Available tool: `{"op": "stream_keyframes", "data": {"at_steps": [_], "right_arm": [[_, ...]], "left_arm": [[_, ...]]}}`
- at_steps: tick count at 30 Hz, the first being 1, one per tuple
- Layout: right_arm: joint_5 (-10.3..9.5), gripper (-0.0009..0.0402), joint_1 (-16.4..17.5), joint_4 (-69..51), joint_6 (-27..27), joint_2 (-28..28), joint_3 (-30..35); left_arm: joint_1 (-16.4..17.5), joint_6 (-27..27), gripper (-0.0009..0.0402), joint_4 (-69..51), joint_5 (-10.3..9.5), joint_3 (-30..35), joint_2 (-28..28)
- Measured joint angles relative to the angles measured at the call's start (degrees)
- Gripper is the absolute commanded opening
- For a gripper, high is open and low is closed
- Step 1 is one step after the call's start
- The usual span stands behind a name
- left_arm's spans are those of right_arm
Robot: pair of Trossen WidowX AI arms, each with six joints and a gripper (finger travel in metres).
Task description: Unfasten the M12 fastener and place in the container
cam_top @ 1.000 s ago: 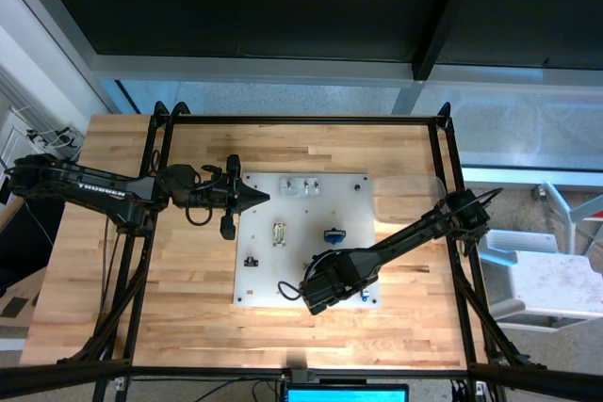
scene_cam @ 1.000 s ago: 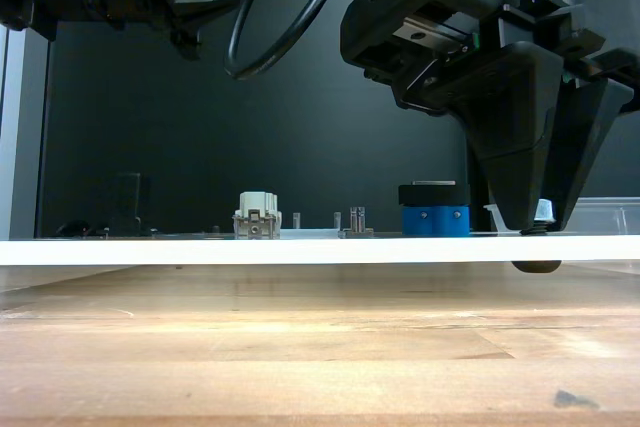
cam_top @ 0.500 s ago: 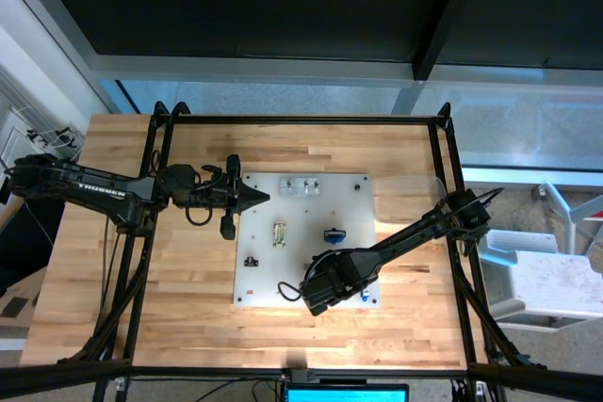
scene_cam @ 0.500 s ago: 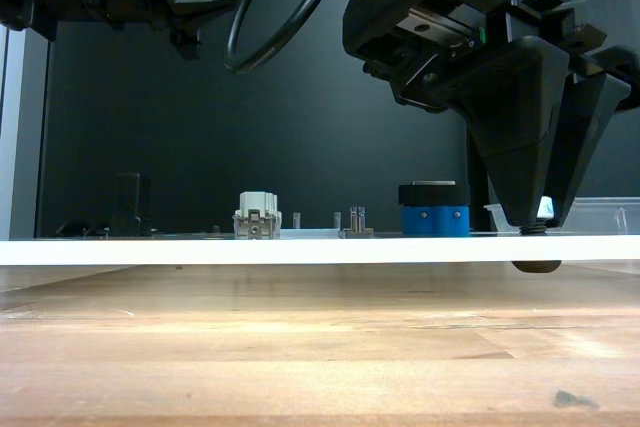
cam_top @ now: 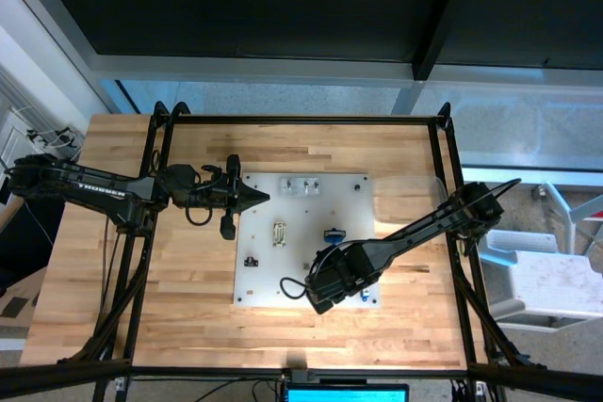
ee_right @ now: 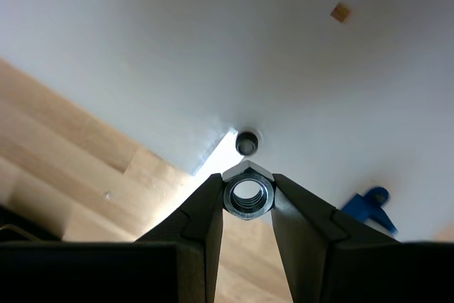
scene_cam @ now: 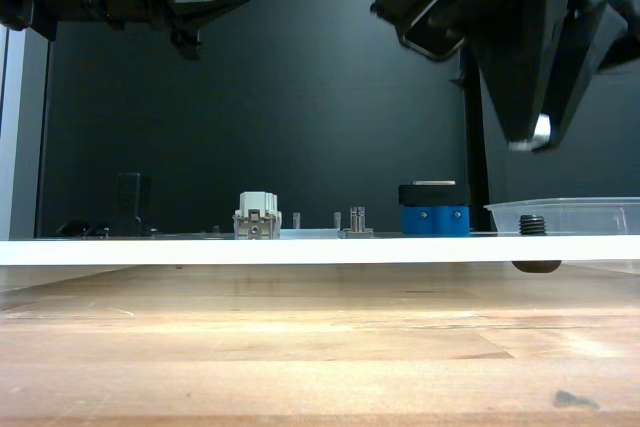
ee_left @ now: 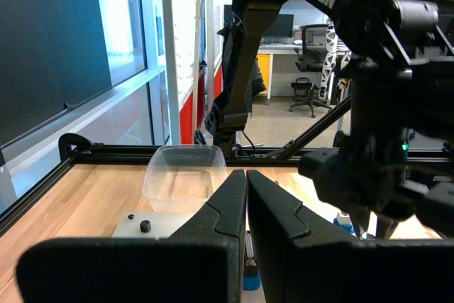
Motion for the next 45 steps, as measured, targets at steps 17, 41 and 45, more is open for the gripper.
{"op": "stream_keyframes", "data": {"at_steps": [17, 41, 45], "right_arm": [[0.13, 0.0025, -5.6, -8.6, -19.1, -7.1, -1.0], [0.07, 0.0010, -19.6, -8.2, -56.3, -30.8, -25.5], [0.04, 0.0007, -23.8, -8.1, -60.6, -33.9, -28.9]], "left_arm": [[0.0, 0.0, 0.0000, 0.0, -0.02, 0.0, 0.0], [0.0, 0.0, 0.0000, 0.0, 0.00, 0.0, 0.0], [0.0, 0.0, 0.0000, 0.0, -0.02, 0.0, 0.0]]}}
